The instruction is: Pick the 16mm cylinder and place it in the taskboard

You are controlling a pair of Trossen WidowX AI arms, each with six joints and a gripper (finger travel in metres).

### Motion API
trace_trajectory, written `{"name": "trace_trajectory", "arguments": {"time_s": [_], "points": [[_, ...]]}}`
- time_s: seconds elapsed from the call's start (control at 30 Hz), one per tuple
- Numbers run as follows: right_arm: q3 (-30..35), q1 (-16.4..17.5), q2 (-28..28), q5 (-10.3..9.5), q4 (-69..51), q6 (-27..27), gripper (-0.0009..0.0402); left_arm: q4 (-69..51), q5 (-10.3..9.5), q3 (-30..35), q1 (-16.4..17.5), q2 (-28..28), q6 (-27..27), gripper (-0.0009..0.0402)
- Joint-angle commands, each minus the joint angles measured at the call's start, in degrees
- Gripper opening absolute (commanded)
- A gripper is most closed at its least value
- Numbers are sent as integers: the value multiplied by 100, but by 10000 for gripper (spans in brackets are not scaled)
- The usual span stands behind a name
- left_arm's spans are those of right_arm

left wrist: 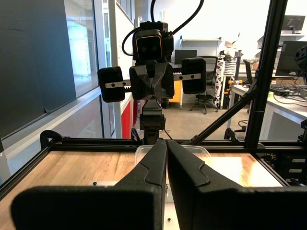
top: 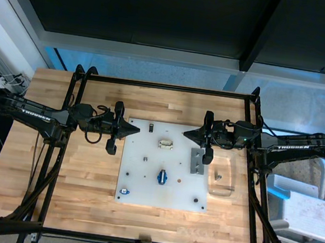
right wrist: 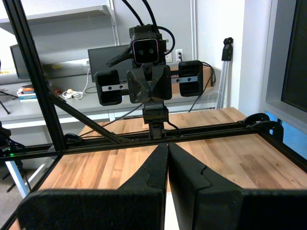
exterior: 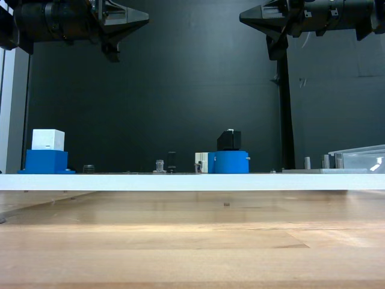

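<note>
Both arms hang level over the table (top: 84,177), pointing inward at each other. The left hand (top: 139,128) hovers high above the far left part of the taskboard (top: 143,181), fingers pressed together with nothing between them; the left wrist view shows only a thin seam there. The right hand (top: 185,132) mirrors it over the far right part, just beyond the grey metal block (top: 197,160), likewise closed and empty. And the 16mm cylinder (top: 218,176)? It sits off the board, a small grey peg inside the clear plastic tray (top: 229,192), which lies on the table just beside the board's right edge, under the right arm. On the board, the beige connector (top: 165,143) lies between the two hands, and the blue connector (top: 161,177) stands nearer the middle.
</note>
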Motion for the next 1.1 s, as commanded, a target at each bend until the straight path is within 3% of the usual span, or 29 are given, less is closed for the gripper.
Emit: {"name": "trace_trajectory", "arguments": {"time_s": [0.03, 0.67, 1.1], "points": [[2, -2, 2, 2, 61, 15, 0, 2, 0, 2, 0, 0, -2, 0], [9, 0, 2, 0, 17, 24, 0, 2, 0, 2, -2, 0, 0, 0], [942, 4, 2, 7, -2557, 166, 0, 2, 0, 2, -2, 0, -2, 0]]}}
